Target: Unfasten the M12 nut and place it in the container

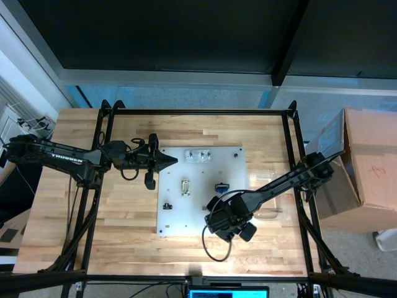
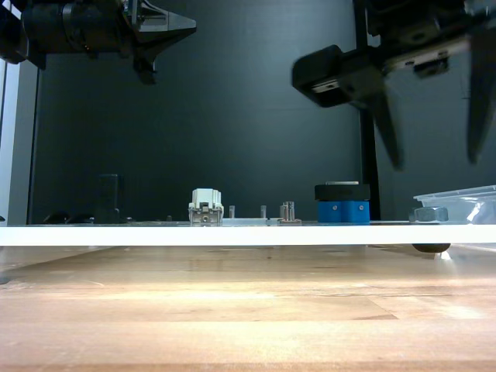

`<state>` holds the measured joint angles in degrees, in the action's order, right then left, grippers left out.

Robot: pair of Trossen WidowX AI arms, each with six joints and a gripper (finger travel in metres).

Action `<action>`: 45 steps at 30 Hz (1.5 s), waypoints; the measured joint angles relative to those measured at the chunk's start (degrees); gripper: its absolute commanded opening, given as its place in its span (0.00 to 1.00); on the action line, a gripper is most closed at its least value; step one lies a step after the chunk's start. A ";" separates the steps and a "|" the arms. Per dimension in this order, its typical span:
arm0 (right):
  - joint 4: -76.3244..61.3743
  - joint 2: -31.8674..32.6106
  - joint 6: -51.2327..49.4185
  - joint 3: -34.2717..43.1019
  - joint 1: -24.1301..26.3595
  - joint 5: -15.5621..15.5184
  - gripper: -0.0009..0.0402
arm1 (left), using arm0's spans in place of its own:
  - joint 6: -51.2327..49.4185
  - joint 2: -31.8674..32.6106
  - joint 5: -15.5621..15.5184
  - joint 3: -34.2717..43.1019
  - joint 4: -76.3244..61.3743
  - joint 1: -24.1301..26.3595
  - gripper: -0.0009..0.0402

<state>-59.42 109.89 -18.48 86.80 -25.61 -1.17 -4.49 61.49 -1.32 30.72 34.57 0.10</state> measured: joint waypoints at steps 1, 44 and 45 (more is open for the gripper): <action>-0.26 -0.31 5.57 0.00 0.00 -0.02 0.28 | 0.00 0.00 0.00 0.00 0.00 0.00 0.02; 13.49 -0.61 42.18 -9.46 0.17 -7.13 0.02 | 0.00 0.00 0.00 0.00 -0.02 0.00 0.02; 13.31 -0.59 42.18 -9.46 0.22 -5.95 0.02 | 0.00 0.00 0.00 0.00 0.00 0.00 0.02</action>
<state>-46.11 109.30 23.70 77.34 -25.39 -7.11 -4.49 61.49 -1.32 30.72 34.57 0.10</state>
